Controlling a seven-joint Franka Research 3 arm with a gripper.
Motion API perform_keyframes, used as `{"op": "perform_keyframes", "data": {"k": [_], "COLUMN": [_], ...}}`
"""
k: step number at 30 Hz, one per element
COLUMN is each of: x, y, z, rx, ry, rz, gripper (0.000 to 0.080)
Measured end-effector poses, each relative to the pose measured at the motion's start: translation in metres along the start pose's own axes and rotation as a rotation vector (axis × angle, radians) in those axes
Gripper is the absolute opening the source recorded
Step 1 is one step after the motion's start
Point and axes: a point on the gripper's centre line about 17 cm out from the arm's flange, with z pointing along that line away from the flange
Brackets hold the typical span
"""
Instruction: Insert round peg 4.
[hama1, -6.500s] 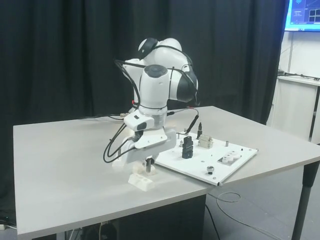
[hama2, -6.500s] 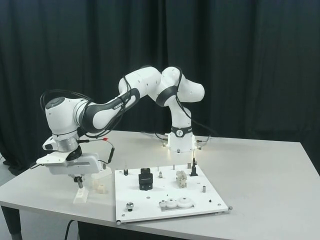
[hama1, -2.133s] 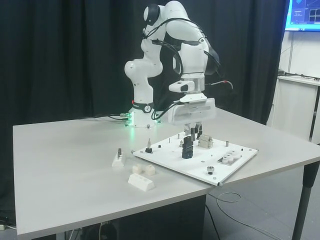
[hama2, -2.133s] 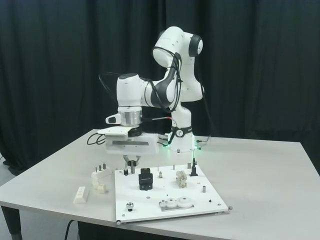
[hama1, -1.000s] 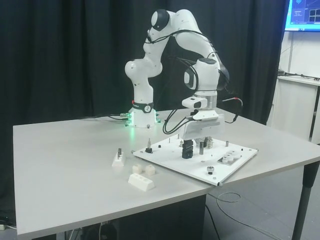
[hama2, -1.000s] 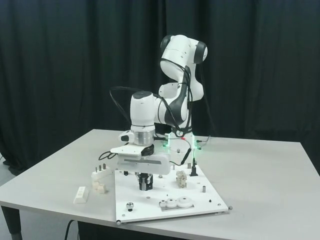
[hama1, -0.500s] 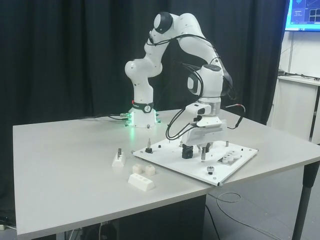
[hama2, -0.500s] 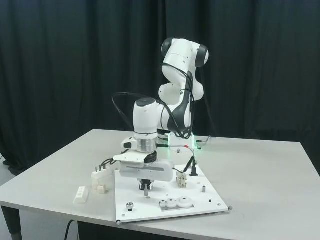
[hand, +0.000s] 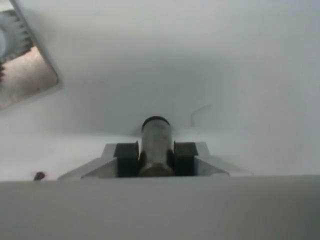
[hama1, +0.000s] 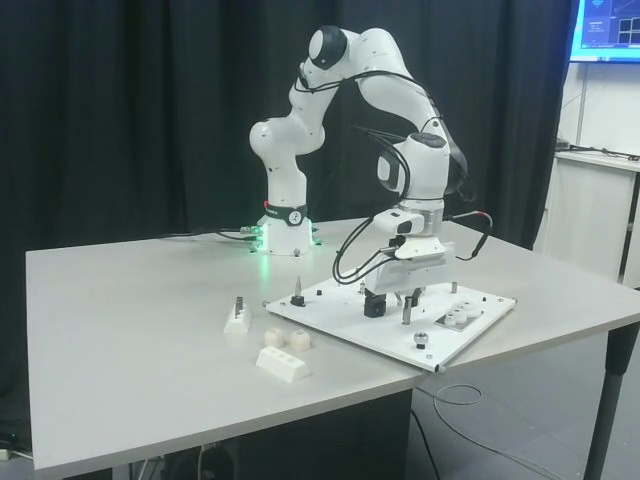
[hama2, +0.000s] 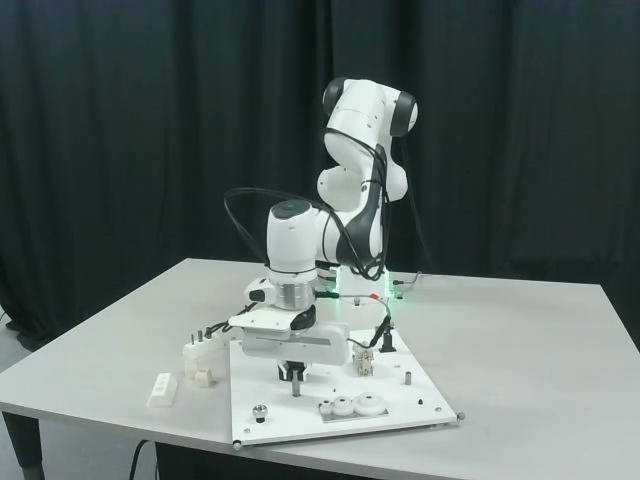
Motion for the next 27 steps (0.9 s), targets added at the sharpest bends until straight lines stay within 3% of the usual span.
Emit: {"op": "perform_keyframes", "data": {"k": [27], "x": [0.0010], "y": [-0.0010], "z": [0.0054], "rx": [0.002], "ry": [-0.015], "rz": [0.010], "gripper": [0.0144]}}
